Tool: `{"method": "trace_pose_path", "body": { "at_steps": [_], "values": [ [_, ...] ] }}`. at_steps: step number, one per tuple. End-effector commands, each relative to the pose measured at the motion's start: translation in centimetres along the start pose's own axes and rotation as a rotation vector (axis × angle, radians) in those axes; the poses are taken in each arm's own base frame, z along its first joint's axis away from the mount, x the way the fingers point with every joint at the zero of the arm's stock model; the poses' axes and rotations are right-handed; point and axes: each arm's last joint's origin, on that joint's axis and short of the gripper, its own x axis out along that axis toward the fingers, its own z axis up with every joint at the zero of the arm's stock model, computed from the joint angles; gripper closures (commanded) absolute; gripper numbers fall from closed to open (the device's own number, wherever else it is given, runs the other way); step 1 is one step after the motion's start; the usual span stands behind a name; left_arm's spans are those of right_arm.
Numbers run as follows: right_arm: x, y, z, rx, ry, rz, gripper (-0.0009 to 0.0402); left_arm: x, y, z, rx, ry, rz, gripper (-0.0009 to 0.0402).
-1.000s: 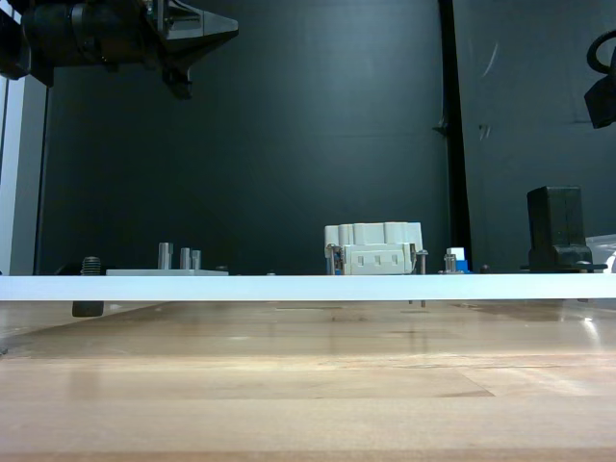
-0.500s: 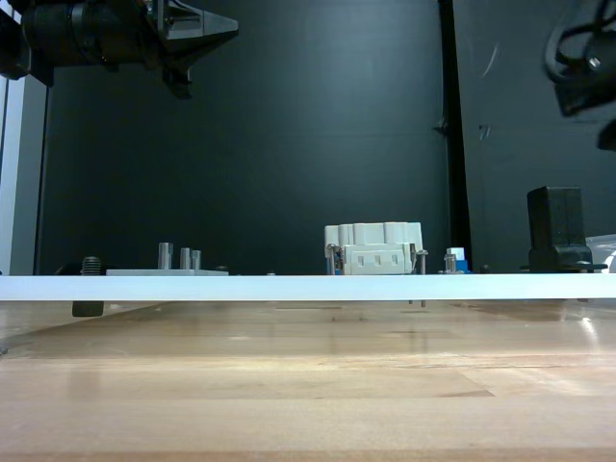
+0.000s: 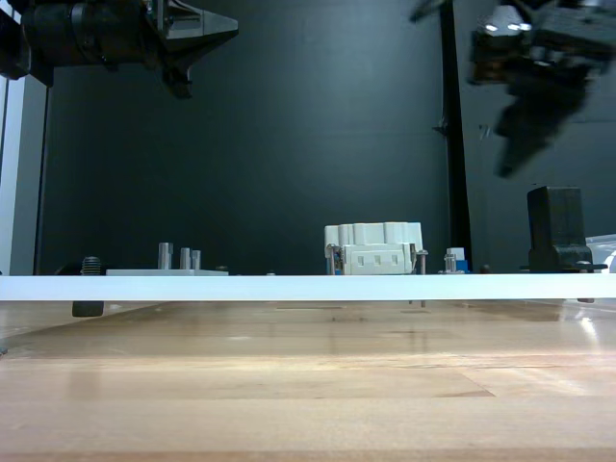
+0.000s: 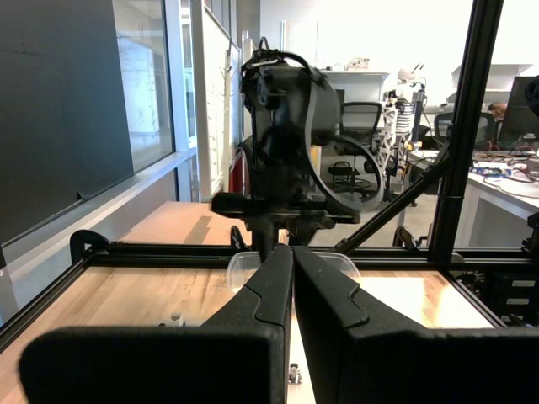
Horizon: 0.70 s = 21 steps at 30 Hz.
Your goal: Remove the HAN10E connector from the taskboard and place in the container
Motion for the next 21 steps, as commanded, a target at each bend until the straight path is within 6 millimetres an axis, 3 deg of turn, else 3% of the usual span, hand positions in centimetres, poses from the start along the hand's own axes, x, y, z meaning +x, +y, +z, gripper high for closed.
{"method": "trace_pose_path", "body": {
  "at_steps": [1, 6, 15, 21],
  "values": [
    [0.1, -0.5, 1.6, -0.024, -0.124, 0.02, 0.0312, 0.0, 0.0, 0.0, 0.0, 0.0, 0.0, 0.0393],
    [0.0, -1.0, 3.6, -0.076, -0.28, 0.112, 0.0395, 0.0, 0.0, 0.0, 0.0, 0.0, 0.0, 0.0393],
    [-0.6, -1.8, 6.3, -0.167, -0.61, 0.226, 0.0392, 0.0, 0.0, 0.0, 0.0, 0.0, 0.0, 0.0393],
    [-0.7, -1.7, 6.7, -0.172, -0.817, 0.278, 0.0394, 0.0, 0.0, 0.0, 0.0, 0.0, 0.0, 0.0393]
  ]
}}
